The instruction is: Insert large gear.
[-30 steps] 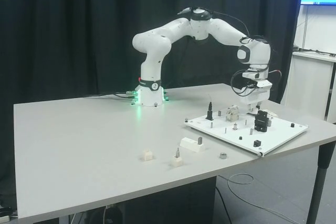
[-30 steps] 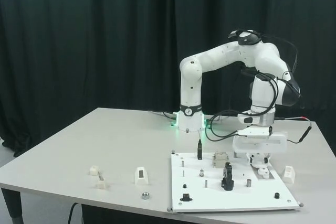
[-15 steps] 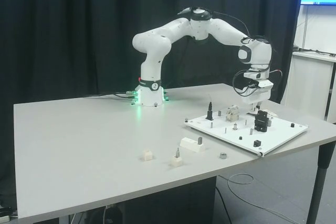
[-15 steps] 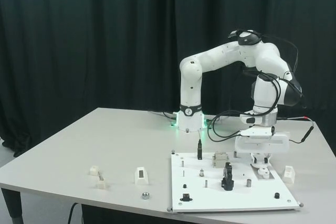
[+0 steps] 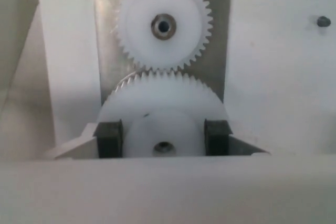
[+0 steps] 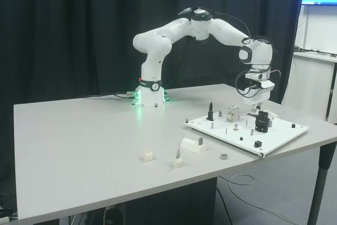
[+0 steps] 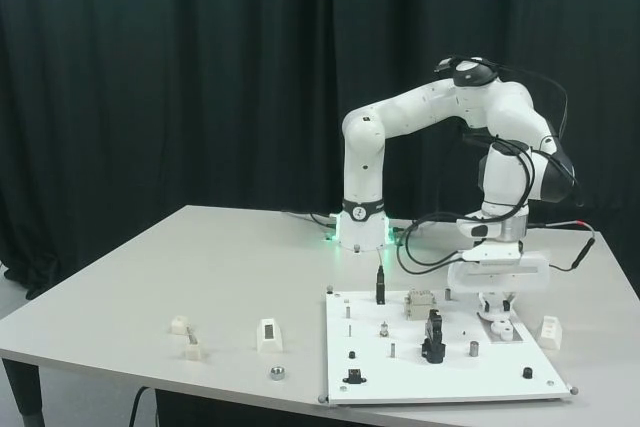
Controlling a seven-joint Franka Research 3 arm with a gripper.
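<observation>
Pincer (image 5: 164, 139) spread about the large gear's hub, the gear seated beside its smaller mate.

The pincer's two black pads (image 5: 109, 139) stand either side of the raised hub of the large gear (image 5: 163, 103), with what looks like a slim gap at each, so it seems released rather than clamped; the grip cannot be told for certain. The gear lies directly beneath the pincer on the grey plate (image 5: 107, 51), its teeth meeting those of the small gear (image 5: 164, 24) just beyond the fingertips. In my judgement the risk now is in the lift: a pad dragging on the hub could pull the gear back up its shaft or tilt it, and a sideways drift could knock the teeth out of mesh. From the room views the arm (image 7: 440, 107) hangs over the white board (image 7: 400, 372) on the counter (image 6: 79, 130).
</observation>
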